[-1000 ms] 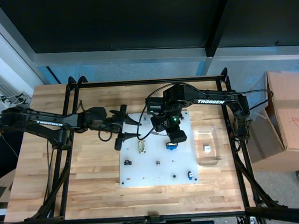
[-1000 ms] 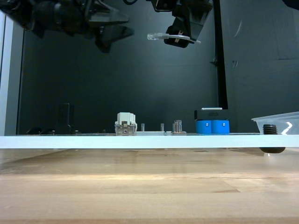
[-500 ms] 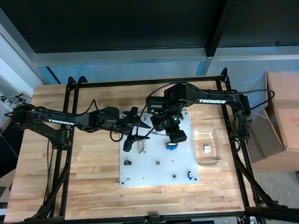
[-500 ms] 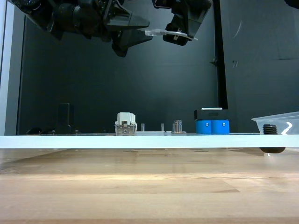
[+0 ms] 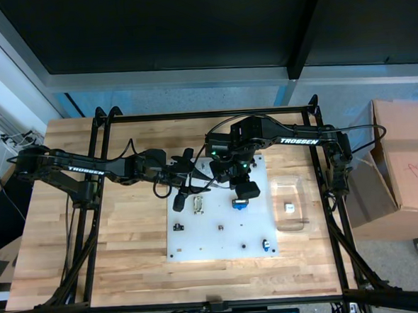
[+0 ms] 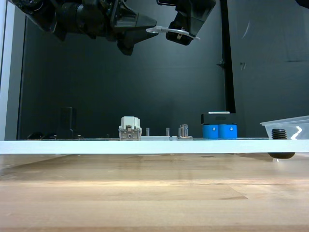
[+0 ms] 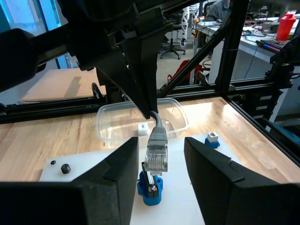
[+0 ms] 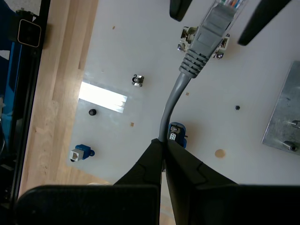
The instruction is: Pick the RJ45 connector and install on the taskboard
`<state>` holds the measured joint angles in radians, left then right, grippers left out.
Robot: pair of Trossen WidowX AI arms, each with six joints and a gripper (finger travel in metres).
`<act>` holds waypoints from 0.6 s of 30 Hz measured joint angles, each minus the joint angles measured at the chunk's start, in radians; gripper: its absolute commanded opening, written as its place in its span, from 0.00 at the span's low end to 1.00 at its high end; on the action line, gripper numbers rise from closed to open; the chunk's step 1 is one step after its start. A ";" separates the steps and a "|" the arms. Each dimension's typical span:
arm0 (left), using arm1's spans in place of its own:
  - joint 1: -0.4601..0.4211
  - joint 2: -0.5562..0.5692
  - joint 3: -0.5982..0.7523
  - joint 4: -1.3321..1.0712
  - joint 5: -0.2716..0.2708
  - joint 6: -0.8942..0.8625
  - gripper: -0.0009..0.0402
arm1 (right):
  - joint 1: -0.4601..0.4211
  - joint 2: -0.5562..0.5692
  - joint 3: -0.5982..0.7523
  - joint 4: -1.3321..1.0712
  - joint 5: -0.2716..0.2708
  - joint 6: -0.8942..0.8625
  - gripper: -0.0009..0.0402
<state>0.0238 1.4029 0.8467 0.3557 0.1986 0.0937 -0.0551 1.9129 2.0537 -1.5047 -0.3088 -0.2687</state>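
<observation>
We see the right gripper (image 8: 164,144) pinching the grey plastic RJ45 connector (image 7: 155,152) by its cable, high above the white flat task board (image 5: 200,236). The left gripper (image 7: 160,145), spread wide, flanks the plug without touching.

Arms (image 5: 68,169) matte blk, white TROSSEN lettering (image 5: 291,141), blk cables (image 5: 224,121); green LED (image 5: 244,166). Left gripper (image 7: 160,143), right gripper (image 8: 164,145): blk wedge fingers (image 7: 115,183).

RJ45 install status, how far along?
Done: the pick. The right gripper is shut on the cable of the RJ45 connector, holding it high above the taskboard. In hand: the open left gripper has its fingers either side of the plug, not touching. Left: seating it on the board.
</observation>
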 measured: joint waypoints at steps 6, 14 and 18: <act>0.000 0.000 0.000 -0.007 0.000 0.002 0.17 | 0.000 0.000 0.000 0.001 0.000 0.001 0.02; 0.000 0.000 0.000 -0.007 0.001 0.004 0.03 | 0.000 0.000 0.000 0.004 0.001 0.005 0.05; 0.000 0.000 -0.001 -0.006 0.001 0.004 0.03 | 0.000 0.000 -0.001 0.018 0.002 0.019 0.14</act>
<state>0.0235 1.4025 0.8459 0.3492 0.1997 0.0978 -0.0547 1.9129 2.0529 -1.4864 -0.3073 -0.2493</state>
